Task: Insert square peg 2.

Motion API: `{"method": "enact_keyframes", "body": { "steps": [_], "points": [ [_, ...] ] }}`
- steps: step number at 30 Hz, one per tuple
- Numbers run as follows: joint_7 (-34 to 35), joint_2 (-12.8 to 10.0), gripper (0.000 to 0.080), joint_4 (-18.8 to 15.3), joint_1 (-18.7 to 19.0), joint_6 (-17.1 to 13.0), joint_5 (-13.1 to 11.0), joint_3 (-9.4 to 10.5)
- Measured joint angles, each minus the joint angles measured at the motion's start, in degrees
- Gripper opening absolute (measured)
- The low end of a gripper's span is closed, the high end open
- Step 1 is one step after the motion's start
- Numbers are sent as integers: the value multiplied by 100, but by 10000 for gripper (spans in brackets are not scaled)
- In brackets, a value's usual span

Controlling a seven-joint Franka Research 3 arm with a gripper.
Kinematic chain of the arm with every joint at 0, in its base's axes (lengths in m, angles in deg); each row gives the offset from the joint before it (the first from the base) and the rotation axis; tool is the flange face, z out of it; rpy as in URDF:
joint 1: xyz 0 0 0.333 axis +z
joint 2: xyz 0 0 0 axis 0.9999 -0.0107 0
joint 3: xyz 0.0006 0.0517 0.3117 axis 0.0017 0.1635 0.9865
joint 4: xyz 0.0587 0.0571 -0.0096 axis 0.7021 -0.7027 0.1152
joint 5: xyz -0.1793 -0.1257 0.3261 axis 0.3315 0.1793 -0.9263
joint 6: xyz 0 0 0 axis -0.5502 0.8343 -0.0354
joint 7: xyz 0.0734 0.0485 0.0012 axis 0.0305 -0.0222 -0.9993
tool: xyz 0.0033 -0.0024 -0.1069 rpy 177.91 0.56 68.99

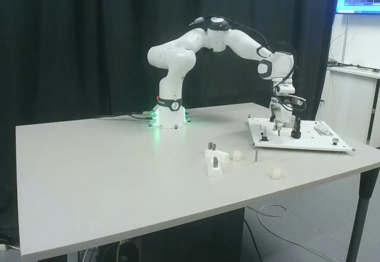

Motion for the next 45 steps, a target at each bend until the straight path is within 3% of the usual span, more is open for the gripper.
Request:
{"method": "enact_keyframes", "body": {
  "steps": [19, 45],
  "points": [
    [135, 1, 75, -3, -132, 435, 118, -137],
    [393, 22, 75, 20, -154, 523, 114, -201]
  ]
}}
